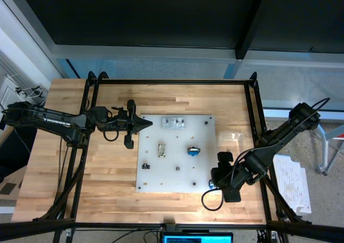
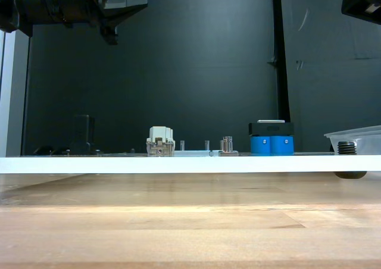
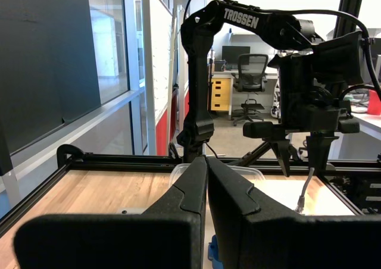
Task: Pick the RJ45 connector and install on taskboard
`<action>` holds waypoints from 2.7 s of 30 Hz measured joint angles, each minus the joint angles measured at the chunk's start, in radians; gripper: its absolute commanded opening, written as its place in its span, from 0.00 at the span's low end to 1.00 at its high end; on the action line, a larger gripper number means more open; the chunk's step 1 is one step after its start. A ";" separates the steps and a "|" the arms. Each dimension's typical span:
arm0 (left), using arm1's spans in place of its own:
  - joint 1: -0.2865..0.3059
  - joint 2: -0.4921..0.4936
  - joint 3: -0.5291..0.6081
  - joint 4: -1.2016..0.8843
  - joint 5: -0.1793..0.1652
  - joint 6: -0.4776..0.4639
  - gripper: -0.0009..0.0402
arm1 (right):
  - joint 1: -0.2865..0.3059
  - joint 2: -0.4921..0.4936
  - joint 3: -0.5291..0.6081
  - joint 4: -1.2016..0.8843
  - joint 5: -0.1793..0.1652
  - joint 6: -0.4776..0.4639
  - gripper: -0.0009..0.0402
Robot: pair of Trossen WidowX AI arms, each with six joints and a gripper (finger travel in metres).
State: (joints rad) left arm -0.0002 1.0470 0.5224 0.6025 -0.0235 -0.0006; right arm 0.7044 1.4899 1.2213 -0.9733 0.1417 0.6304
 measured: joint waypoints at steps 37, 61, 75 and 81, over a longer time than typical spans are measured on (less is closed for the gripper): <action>0.000 0.000 0.000 0.000 0.000 0.000 0.02 | -0.649 -0.302 -0.065 0.289 -0.030 -0.663 0.02; 0.000 0.000 0.000 0.000 0.000 0.000 0.02 | -0.755 -0.406 -0.510 1.328 -0.156 -0.555 0.02; 0.000 0.000 0.000 0.000 0.000 0.000 0.02 | -0.706 -0.406 -0.529 1.397 -0.138 -0.587 0.02; 0.000 0.000 0.000 0.000 0.000 0.000 0.02 | -0.706 -0.406 -0.563 1.414 -0.142 -0.587 0.02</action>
State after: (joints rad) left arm -0.0002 1.0466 0.5228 0.6025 -0.0235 -0.0002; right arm -0.0021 1.0840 0.6586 0.4404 0.0002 0.0433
